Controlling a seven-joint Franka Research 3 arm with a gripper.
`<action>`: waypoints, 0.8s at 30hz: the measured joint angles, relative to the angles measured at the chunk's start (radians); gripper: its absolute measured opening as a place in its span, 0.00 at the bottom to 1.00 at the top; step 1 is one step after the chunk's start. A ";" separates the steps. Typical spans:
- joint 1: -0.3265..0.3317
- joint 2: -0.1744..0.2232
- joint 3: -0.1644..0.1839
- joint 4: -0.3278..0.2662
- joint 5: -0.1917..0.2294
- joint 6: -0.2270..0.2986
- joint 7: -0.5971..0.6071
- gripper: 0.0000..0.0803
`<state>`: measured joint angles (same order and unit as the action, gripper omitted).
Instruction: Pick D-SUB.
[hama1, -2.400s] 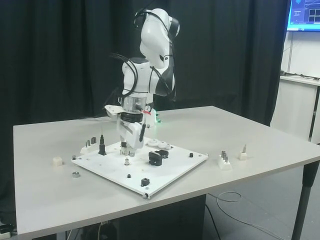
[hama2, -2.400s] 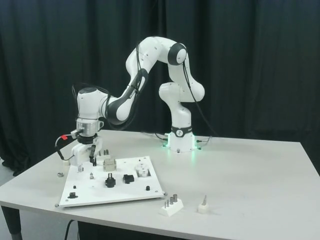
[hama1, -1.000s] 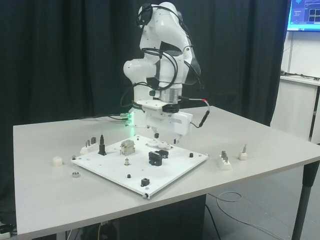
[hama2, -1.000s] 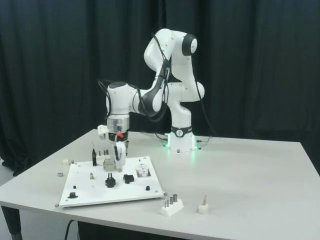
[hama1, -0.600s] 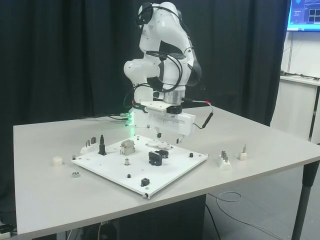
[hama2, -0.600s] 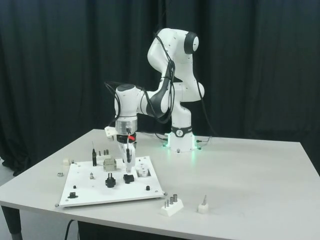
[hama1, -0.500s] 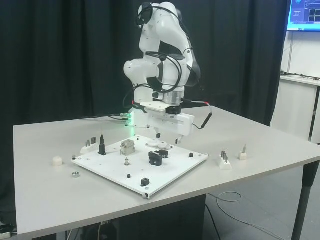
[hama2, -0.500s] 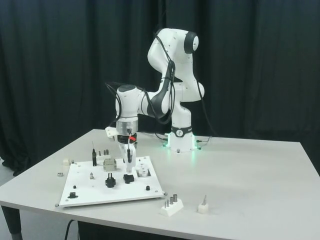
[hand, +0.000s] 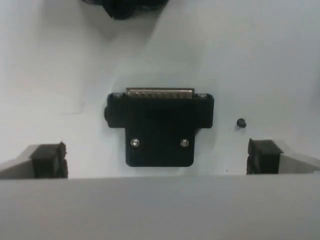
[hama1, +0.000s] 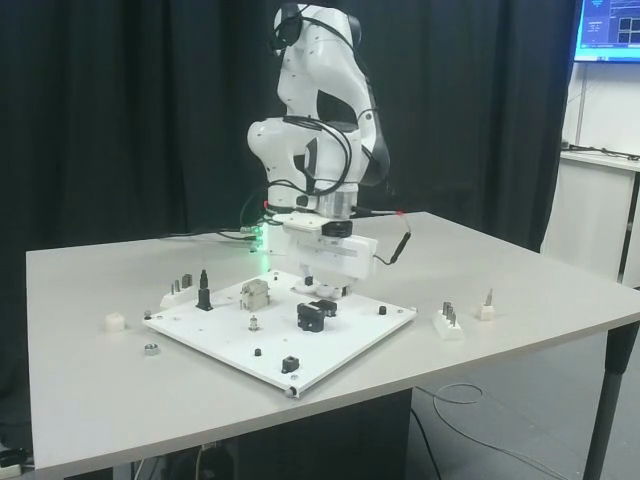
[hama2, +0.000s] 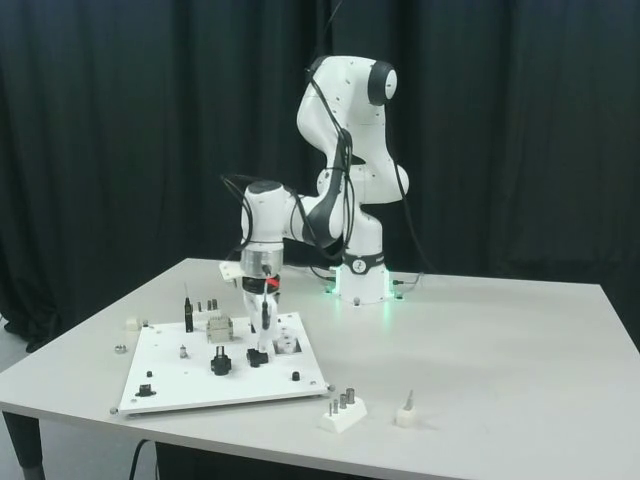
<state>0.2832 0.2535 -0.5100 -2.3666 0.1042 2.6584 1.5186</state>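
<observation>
The D-SUB (hand: 160, 127) is a black connector with a grey metal face, lying flat on the white board (hand: 260, 60). In the wrist view my gripper (hand: 156, 159) is open, one black fingertip on each side of the connector and well apart from it. Nothing is held. From the room views the gripper (hama1: 318, 287) hangs just above the D-SUB (hama1: 326, 306) near the board's middle. The second room view shows the gripper (hama2: 261, 338) pointing down over the D-SUB (hama2: 257, 357).
A black knob part (hama2: 220, 365) sits beside the D-SUB. A grey metal block (hama2: 219, 329) and a black peg (hama2: 188, 305) stand further along the board. White gears (hama2: 287, 343) lie behind the gripper. A white pin holder (hama2: 342, 413) and a small white piece (hama2: 406, 414) rest on the table.
The arm swung from the board's left side, past the grey block, to above the D-SUB and came down closer to it. Nothing was taken hold of.
</observation>
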 joint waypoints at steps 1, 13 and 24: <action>0.001 0.000 0.002 -0.008 0.000 0.011 0.000 1.00; 0.001 0.001 0.023 -0.047 0.003 0.062 -0.001 1.00; 0.001 0.007 0.024 -0.049 0.027 0.055 0.029 1.00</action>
<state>0.2842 0.2608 -0.4861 -2.4154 0.1307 2.7132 1.5477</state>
